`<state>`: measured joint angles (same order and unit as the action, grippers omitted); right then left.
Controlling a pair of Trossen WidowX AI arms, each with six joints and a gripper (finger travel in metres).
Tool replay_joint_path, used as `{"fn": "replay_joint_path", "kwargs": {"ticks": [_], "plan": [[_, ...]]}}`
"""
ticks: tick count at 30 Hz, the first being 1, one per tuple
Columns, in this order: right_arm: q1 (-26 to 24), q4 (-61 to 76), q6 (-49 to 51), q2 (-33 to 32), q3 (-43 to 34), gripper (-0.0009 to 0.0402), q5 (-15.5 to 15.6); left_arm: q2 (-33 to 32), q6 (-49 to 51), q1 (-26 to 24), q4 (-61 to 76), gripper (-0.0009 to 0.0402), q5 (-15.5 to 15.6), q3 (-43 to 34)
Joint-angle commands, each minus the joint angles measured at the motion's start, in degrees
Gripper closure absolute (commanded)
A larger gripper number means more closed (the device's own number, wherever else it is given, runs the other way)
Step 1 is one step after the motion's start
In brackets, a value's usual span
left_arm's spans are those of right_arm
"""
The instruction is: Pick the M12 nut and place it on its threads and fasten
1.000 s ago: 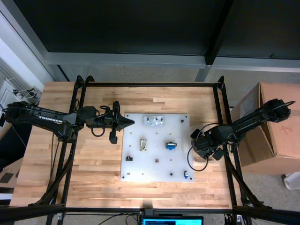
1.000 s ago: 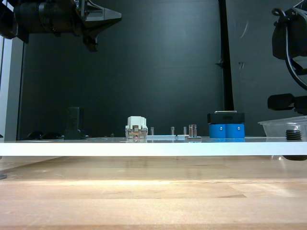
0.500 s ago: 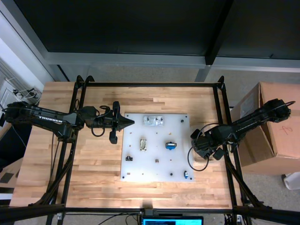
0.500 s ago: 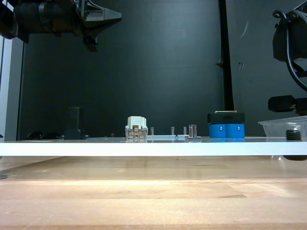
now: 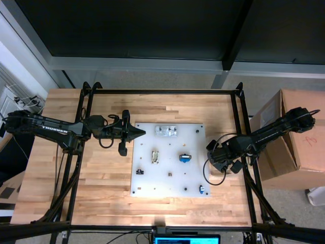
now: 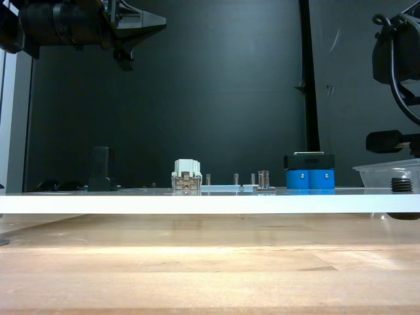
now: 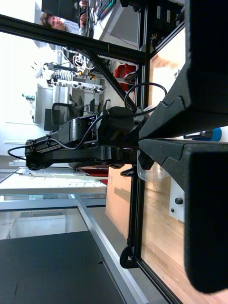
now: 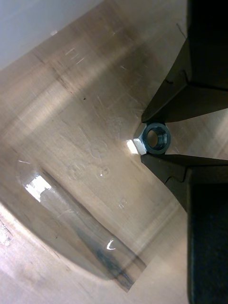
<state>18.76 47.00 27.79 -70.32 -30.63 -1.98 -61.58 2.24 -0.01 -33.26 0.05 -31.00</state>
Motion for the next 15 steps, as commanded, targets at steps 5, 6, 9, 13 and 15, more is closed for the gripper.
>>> {"fn": "replay_joint_path", "kwargs": {"ticks": [5, 6, 9, 13, 15], "plan": [[0.15, 4.63, -0.02, 1.03, -4.61, 0.0394, 0.02, -0.02, 0.0, 0.0, 0.0, 0.0393, -0.02, 0.0], [0.15, 5.6, 0.22, 1.03, -5.81, 0.0394, 0.02, -0.02, 0.0, 0.0, 0.0, 0.0393, -0.02, -0.02], [0.46, 8.24, 2.03, 0.98, -9.7, 0.0391, 0.02, -0.02, 0.0, 0.0, 0.0, 0.0393, -0.02, 0.0], [2.43, 11.78, 7.39, 0.07, -14.51, 0.0391, 0.0, -0.02, 0.0, 0.0, 0.0, 0.0393, -0.02, 0.0], [3.52, 12.39, 11.76, -1.05, -16.68, 0.0391, -0.02, -0.02, 0.0, 0.02, 0.0, 0.0393, -0.02, 0.0]]}}
